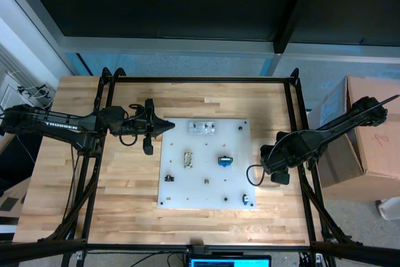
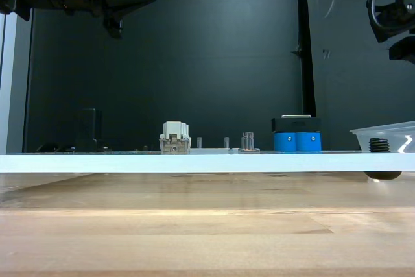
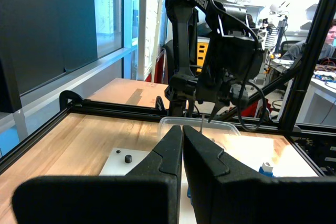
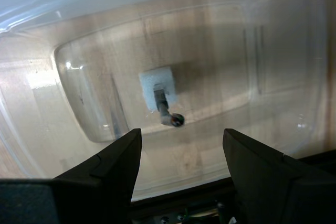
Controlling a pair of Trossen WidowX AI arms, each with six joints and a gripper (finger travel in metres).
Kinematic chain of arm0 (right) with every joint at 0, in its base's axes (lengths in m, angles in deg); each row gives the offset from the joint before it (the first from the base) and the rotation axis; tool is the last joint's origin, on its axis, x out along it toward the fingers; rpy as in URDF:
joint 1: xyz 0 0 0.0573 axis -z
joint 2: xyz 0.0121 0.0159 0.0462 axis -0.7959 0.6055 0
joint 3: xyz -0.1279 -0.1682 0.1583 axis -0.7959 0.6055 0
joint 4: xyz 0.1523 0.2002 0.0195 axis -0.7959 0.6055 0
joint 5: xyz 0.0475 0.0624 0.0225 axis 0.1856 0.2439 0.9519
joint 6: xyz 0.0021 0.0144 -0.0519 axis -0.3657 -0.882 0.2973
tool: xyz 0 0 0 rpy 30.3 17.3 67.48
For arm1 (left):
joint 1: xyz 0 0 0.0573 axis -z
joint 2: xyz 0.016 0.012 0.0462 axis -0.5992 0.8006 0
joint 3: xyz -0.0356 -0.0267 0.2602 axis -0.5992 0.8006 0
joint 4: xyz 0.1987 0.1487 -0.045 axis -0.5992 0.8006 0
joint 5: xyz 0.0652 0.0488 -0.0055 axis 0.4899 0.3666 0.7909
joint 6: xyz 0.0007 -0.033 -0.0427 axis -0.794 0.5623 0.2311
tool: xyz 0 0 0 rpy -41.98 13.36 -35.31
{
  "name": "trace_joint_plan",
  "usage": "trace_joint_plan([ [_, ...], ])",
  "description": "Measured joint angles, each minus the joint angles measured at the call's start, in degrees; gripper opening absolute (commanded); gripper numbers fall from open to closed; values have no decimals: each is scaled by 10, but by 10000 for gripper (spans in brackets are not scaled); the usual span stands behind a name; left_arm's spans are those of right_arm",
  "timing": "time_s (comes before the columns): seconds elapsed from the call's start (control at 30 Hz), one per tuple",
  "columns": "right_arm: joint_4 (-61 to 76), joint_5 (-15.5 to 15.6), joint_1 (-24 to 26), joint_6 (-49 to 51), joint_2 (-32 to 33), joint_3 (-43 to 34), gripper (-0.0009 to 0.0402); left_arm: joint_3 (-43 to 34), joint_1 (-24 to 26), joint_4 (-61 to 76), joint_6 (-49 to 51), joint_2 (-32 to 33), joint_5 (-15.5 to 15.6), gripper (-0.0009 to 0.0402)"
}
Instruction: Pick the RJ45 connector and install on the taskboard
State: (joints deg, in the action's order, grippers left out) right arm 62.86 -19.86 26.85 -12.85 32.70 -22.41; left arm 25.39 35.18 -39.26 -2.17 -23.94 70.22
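RJ45 connector (image 4: 160, 95) loose in bin (image 4: 31, 93), pick pending: my right tool (image 4: 181, 135) released above, nxt drop & grip; left tool (image 1: 170, 127) clenched mid-left.

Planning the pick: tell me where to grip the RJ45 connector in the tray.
Likely grip the RJ45 connector across its white block's flat sides, from straight above: it lies free on the tray floor. The open right tool hangs over it; the shut left tool hovers at the board's left edge.

Black and white on your pale wood-grain table (image 1: 125, 198).
You see the black left gripper (image 1: 170, 127) at the edge of the white taskboard (image 1: 187, 186), and the black right gripper (image 4: 182, 132) over a clear tray (image 4: 79, 77) holding a white-and-grey piece (image 4: 159, 88).
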Motion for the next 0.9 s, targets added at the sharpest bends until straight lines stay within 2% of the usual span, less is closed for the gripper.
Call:
trace_joint_plan([
  [0.6, -113, -2, -1, 16, 16, 68, 214, 0, 0, 0, 0, 0, 0, 0],
  [0.9, -135, -6, 0, 33, 16, 93, 150, 0, 0, 0, 0, 0, 0, 0],
])
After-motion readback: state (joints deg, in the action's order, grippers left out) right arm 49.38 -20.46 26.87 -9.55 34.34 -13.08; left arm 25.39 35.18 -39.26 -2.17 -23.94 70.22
